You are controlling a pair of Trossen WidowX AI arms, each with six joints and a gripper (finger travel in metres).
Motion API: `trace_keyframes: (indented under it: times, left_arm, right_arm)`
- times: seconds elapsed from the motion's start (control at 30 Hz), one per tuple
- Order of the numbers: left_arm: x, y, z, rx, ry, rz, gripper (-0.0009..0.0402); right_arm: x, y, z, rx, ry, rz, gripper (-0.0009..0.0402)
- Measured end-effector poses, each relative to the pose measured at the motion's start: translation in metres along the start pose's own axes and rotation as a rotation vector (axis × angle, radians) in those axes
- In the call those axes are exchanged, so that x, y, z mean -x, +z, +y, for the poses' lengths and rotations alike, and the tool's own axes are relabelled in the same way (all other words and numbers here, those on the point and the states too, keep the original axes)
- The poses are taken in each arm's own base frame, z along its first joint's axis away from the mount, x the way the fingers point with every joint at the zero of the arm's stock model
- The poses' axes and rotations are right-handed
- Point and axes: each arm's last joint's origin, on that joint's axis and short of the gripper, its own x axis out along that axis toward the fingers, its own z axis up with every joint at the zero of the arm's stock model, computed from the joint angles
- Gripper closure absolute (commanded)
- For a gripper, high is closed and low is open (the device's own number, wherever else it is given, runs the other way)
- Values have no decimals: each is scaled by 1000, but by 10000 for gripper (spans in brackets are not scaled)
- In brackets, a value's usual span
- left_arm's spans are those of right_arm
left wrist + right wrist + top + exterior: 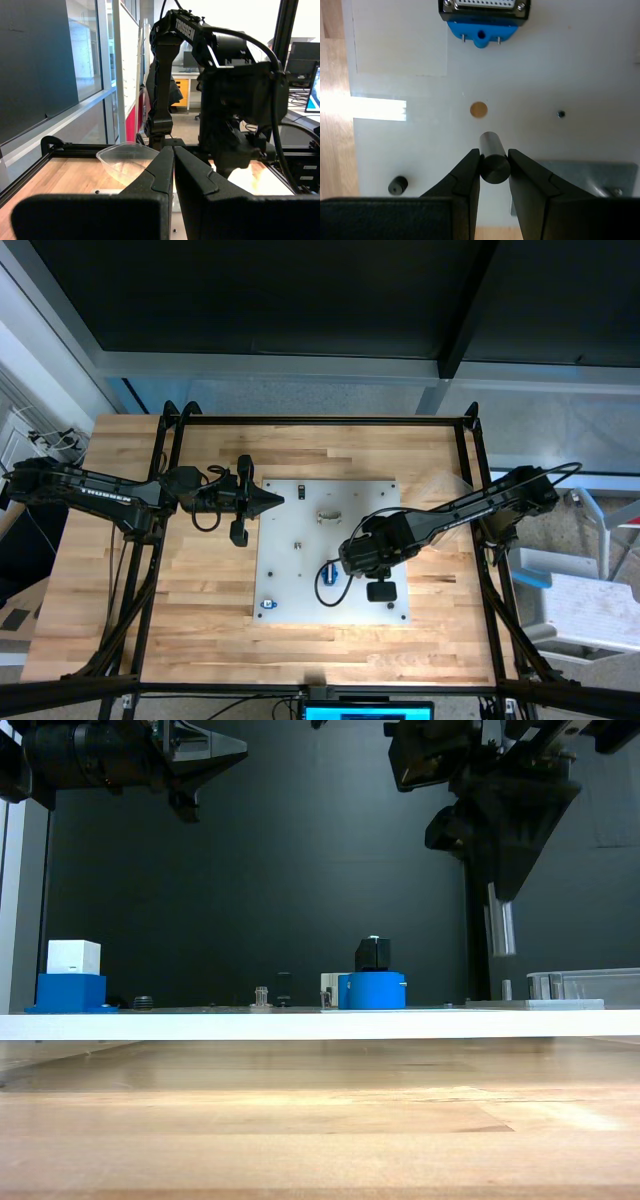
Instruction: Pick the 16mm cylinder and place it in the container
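Left pincer (173, 150): fingers together, hovering above the left edge of the task board (290, 585), pointing right.
16mm cylinder (494, 162): upright, long axis vertical, held clear above the board's right half.
Right pincer (494, 156): pointing down, clamped on the cylinder's sides.
Container (116, 162): on the counter (200, 610), by the board's far right corner.

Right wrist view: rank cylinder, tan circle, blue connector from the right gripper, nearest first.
1. 16mm cylinder, held in right gripper above board.
2. Tan circle, just beyond.
3. Blue connector, farthest ahead.
Left gripper: shut, raised at board's edge.
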Motion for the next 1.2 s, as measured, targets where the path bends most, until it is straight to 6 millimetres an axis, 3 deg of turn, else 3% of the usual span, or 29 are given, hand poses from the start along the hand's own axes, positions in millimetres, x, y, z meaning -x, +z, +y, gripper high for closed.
trace_keyframes:
  times: [0.23,0.53,1.2]
  left_arm:
    - [0,0,0,0,0,0,393]
    - [0,0,0,0,0,0,393]
    - [0,0,0,0,0,0,393]
  right_arm:
    - [16,-12,-14,-40,-4,-27,361]
    - [34,-29,-47,-176,-67,-45,361]
    - [31,-101,-97,-478,-115,-39,361]
